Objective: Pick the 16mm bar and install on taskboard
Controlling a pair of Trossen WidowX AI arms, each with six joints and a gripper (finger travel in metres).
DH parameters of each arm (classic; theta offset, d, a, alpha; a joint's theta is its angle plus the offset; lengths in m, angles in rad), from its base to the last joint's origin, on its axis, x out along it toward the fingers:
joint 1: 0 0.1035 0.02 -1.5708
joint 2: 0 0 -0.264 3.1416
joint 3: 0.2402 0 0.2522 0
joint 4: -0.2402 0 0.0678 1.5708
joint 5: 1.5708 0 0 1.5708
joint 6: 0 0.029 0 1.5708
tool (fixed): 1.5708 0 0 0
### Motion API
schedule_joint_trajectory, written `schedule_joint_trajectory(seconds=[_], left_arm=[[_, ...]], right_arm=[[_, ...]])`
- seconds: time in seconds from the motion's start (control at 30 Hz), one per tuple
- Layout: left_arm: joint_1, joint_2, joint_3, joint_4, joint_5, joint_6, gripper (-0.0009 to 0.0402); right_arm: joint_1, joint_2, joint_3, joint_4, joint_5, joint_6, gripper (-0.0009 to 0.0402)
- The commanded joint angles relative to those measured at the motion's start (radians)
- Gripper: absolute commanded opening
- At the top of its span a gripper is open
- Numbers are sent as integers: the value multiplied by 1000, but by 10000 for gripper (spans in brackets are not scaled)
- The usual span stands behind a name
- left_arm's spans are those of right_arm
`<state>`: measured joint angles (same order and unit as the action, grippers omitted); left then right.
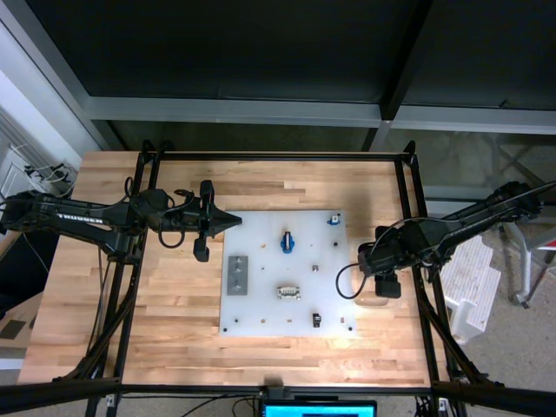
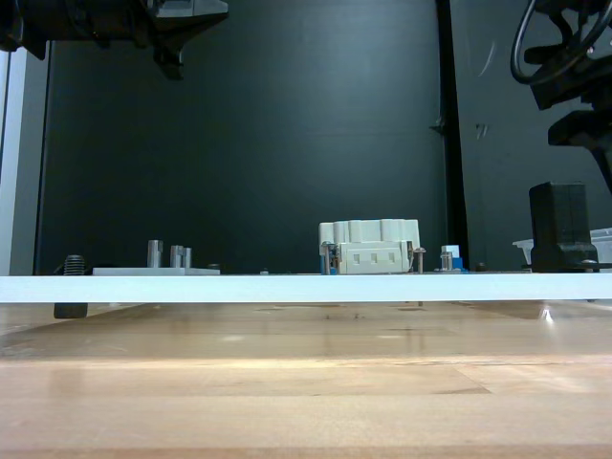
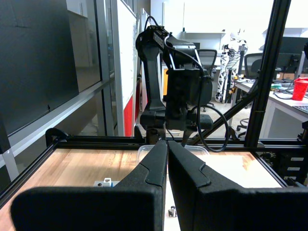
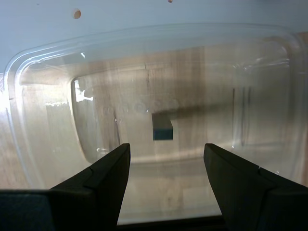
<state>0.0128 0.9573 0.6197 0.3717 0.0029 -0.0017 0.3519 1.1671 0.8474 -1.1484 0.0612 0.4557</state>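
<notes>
- While the small, dark grey 16mm bar (image 4: 162,128) lies free on the floor of the clear plastic tray (image 4: 144,32), just beside the white task board (image 1: 261,261) and clear of any seat, the right gripper (image 4: 166,147) hangs over it, black fingers spread wide, one to each side.
- An off-centre descent could let one finger touch first and skate the bar across the slick tray floor.
- The tray looks light, so a fingertip catching its wall could drag or tip it.
- A grip near the bar's end could leave it tilted and likely to jam at its seat.
- The left gripper (image 1: 230,221) hovers over the board's left edge, fingers pressed together on nothing, and could crowd a placement there.
</notes>
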Motion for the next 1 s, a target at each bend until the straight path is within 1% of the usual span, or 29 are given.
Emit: schedule_joint_trajectory(seconds=[0.03,0.2,1.0], left_arm=[[0,0,0,0,0,0,1],[0,0,0,0,0,0,1],[0,0,0,0,0,0,1]], right_arm=[[2,3,-27,30,5,-4,213],[4,6,-57,68,29,-18,212],[16,6,-184,196,26,-21,212]])
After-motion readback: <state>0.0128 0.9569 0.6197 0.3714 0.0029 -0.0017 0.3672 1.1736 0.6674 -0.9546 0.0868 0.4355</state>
